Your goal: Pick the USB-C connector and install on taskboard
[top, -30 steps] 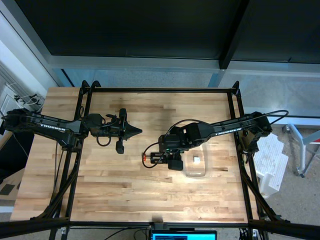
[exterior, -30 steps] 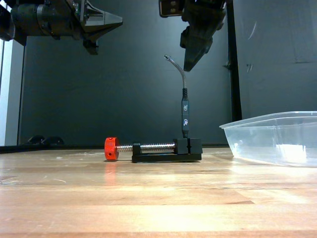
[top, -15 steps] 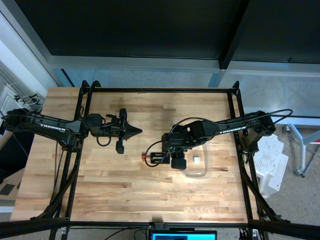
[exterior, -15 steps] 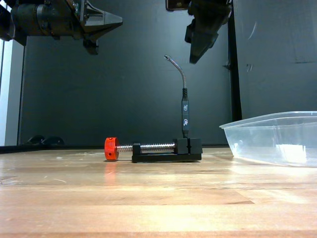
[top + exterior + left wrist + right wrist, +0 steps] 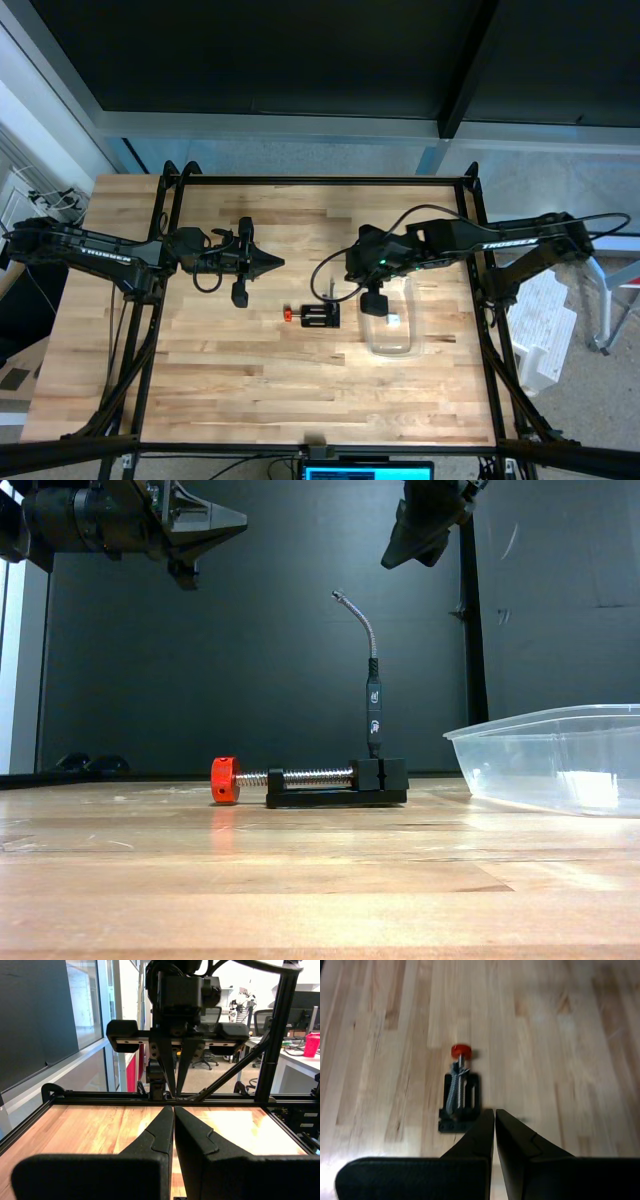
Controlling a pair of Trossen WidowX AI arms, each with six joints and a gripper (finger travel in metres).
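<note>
Worktop: pale wooden plank worktop (image 5: 250, 370), carrying the block and a tray.
Taskboard: small black rectangular block with a red-orange knob on a silver screw, the taskboard (image 5: 318, 316) (image 5: 338, 783) (image 5: 460, 1100). It lies flat near the middle of the worktop, knob end toward the left arm.
USB-C connector: thin dark plug, the USB-C connector (image 5: 373, 710), stands upright in the block at the end away from the knob. A silver flexible stub curves off its top. No claw touches it.
Right claw: the right claw (image 5: 372, 305) (image 5: 390, 562) (image 5: 494, 1111) hangs high over the worktop, by the tray's near-left edge. In the low view it is above and slightly right of the stub's tip, apart from it. Fingers pressed together, gripping nothing.
Left claw: the left claw (image 5: 275, 263) (image 5: 235, 522) (image 5: 173, 1110) is held high over the left half of the worktop, well apart from the block. Fingers closed tip to tip, empty.
Tray: clear plastic tray (image 5: 405, 345) (image 5: 530, 760), just right of the block, not touching it.
Tray contents: small white cube (image 5: 394, 319).
</note>
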